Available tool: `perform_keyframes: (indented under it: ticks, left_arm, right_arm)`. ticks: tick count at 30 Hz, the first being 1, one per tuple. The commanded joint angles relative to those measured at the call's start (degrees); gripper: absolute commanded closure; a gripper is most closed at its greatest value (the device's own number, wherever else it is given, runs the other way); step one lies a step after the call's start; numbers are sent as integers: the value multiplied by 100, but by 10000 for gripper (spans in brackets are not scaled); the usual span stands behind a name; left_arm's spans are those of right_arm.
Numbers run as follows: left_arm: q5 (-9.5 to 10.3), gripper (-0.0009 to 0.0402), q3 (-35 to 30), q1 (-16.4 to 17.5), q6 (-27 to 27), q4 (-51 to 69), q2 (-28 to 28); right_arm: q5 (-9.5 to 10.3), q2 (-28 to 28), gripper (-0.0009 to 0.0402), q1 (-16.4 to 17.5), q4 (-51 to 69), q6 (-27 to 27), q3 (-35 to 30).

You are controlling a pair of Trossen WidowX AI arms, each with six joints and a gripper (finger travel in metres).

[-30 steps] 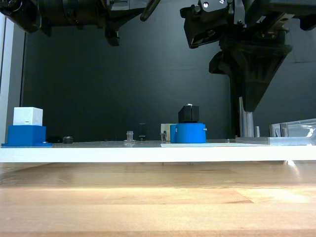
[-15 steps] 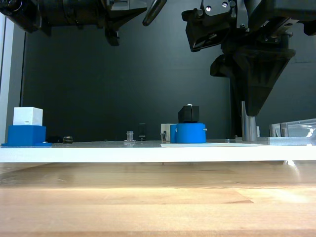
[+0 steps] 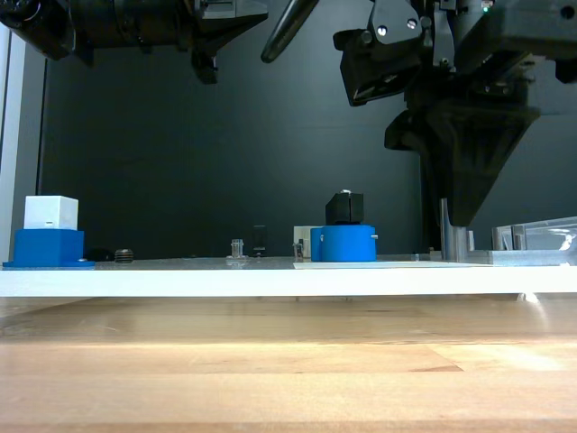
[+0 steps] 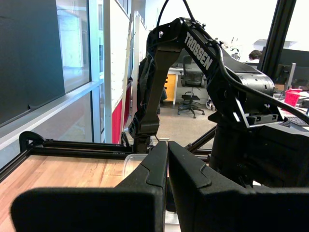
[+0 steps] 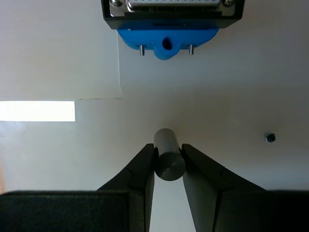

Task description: Pick the 16mm cylinder and install on the taskboard

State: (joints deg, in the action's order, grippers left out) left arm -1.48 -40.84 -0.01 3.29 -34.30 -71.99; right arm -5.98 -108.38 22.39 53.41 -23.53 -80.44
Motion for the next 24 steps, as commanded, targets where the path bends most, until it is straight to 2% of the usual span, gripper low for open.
perform_keyframes:
  ticks: [1, 12, 24]
  left_arm:
    - [0, 393, -2, 0, -2, 0, 0]
    - [0, 393, -2, 2, -2, 0, 0]
    - [0, 393, -2, 0, -2, 0, 0]
  right_arm:
    - [4, 0, 382, 0, -199, -2, 125]
    - [0, 0, 369, -2, -378, -7, 264]
    - [-2, 0, 280, 0, -424, -7, 264]
